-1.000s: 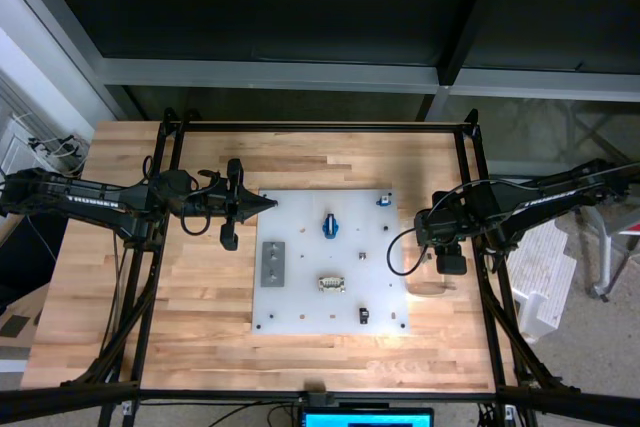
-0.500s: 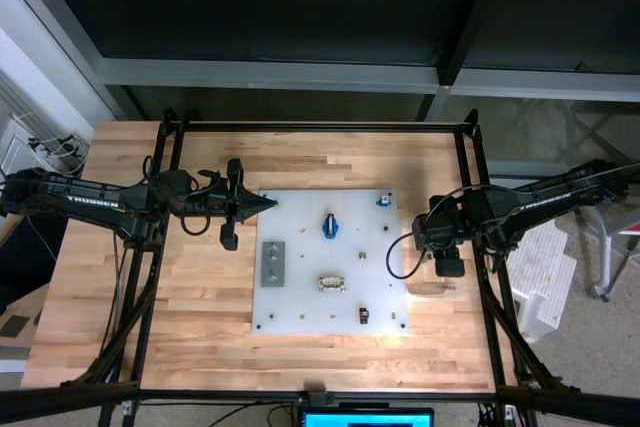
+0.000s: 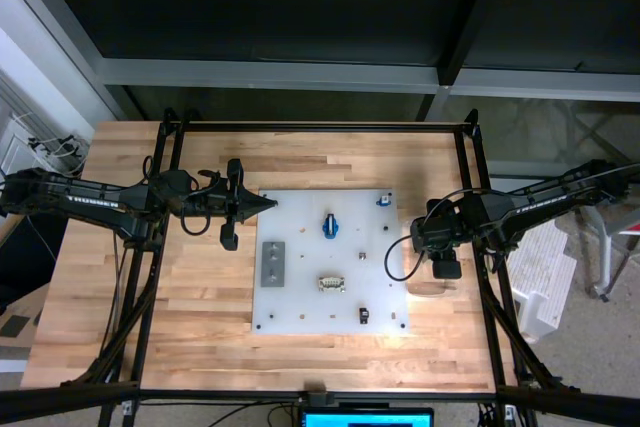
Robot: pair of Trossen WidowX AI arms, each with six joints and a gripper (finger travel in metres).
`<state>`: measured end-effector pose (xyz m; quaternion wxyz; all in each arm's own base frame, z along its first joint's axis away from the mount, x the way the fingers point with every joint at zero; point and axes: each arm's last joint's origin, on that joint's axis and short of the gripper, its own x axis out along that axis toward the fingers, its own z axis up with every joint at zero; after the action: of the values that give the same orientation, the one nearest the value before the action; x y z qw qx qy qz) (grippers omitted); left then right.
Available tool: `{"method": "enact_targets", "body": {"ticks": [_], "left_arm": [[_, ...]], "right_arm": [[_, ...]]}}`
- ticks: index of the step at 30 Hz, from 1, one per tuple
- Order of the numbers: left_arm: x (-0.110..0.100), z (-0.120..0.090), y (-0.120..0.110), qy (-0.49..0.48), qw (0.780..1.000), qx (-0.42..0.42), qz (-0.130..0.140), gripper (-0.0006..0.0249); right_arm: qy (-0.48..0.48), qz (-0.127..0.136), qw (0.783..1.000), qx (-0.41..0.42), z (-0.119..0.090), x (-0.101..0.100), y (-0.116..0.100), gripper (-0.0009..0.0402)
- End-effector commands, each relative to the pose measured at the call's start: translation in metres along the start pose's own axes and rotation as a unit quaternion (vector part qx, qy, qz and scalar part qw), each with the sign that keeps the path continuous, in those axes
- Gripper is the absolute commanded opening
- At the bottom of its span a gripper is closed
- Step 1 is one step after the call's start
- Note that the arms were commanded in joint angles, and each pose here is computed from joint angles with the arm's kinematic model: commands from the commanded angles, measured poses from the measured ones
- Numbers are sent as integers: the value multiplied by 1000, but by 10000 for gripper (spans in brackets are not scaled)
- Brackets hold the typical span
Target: Pick the 16mm bar and install on taskboard
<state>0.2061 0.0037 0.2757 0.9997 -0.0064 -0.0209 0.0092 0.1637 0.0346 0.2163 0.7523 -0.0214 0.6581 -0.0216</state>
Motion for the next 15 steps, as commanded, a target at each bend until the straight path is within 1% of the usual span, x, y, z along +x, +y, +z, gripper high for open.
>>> {"method": "enact_targets", "body": {"ticks": [1, 15], "left_arm": [[0, 0, 0, 0, 1000, 0, 0, 0], [0, 0, 0, 0, 1000, 0, 0, 0]], "right_arm": [[-2, 1, 1000, 0, 0, 3, 0, 165], [5, 0, 1000, -1, 1, 8, 2, 165]]}}
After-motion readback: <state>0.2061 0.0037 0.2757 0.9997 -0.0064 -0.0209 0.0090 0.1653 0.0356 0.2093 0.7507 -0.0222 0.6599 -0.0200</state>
